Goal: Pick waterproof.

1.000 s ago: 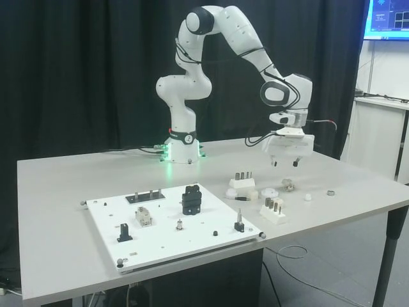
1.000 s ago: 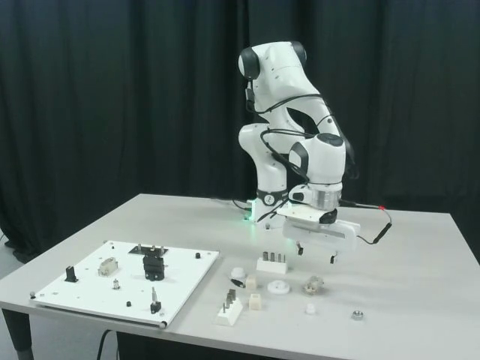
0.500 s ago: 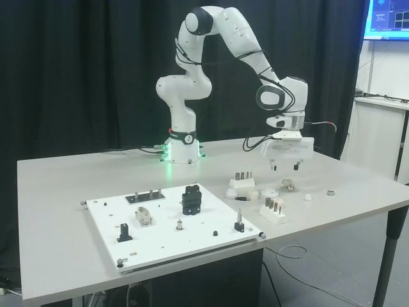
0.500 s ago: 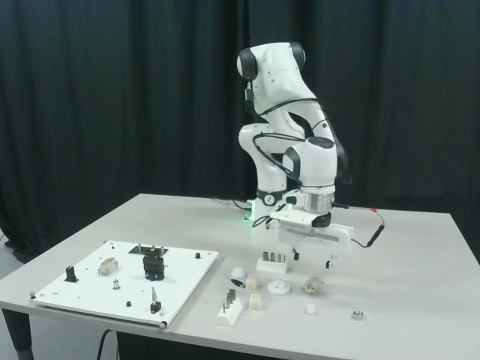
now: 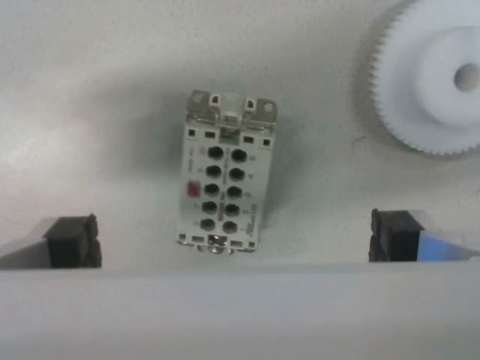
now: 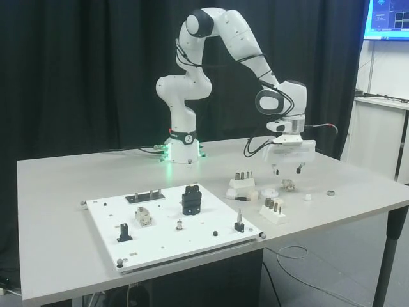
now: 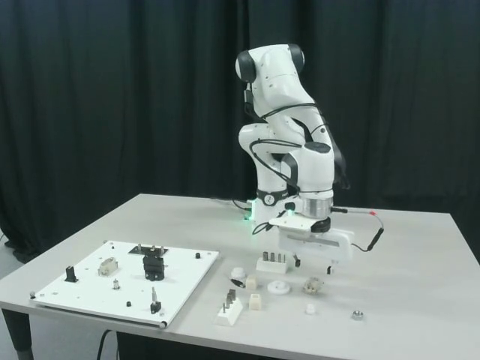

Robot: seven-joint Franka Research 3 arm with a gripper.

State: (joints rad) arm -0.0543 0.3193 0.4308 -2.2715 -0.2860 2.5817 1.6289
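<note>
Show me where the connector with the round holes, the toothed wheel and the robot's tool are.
connector (image 5: 223,187): wrist view, middle of its holed face.
toothed wheel (image 5: 431,86): wrist view, flat face beside its centre hole.
tool (image 5: 232,236): wrist view, midway between its two black fingertips.

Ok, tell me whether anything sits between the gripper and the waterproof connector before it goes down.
Nothing visible does. The gripper hangs open directly above the waterproof connector, one finger on either side, with only bare table around it. The white gear lies off to one side, apart from it.
</note>
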